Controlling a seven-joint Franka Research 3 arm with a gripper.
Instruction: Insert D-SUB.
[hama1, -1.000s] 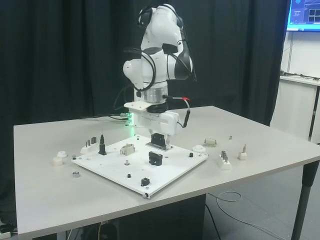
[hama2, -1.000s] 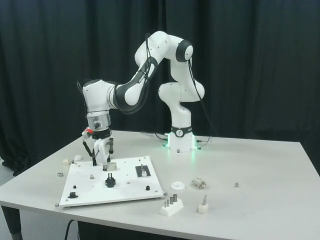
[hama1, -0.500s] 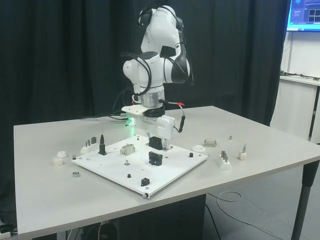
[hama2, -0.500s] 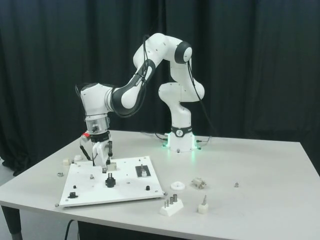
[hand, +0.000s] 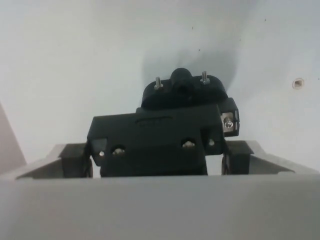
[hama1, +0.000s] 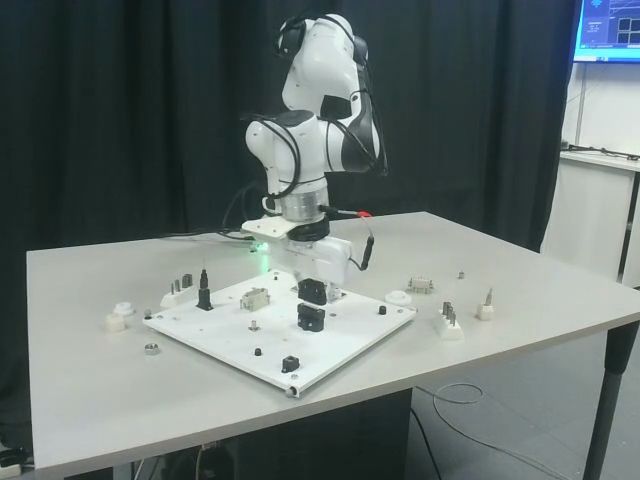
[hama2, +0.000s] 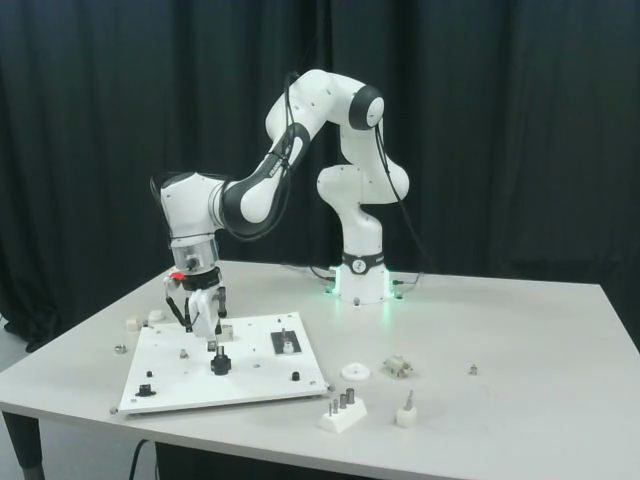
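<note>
The D-SUB (hand: 155, 145), a black plug, is held between our fingers (hand: 80, 162), which are closed on its sides. We carry it just above the black socket (hand: 182, 92) on the white board (hama1: 340, 335). We judge the pick is done; lowering and pressing it in is not yet done.

The D-SUB (hand: 155, 142) is matt black plastic with shiny metal screws; the board (hama1: 345, 335) is smooth white.
</note>
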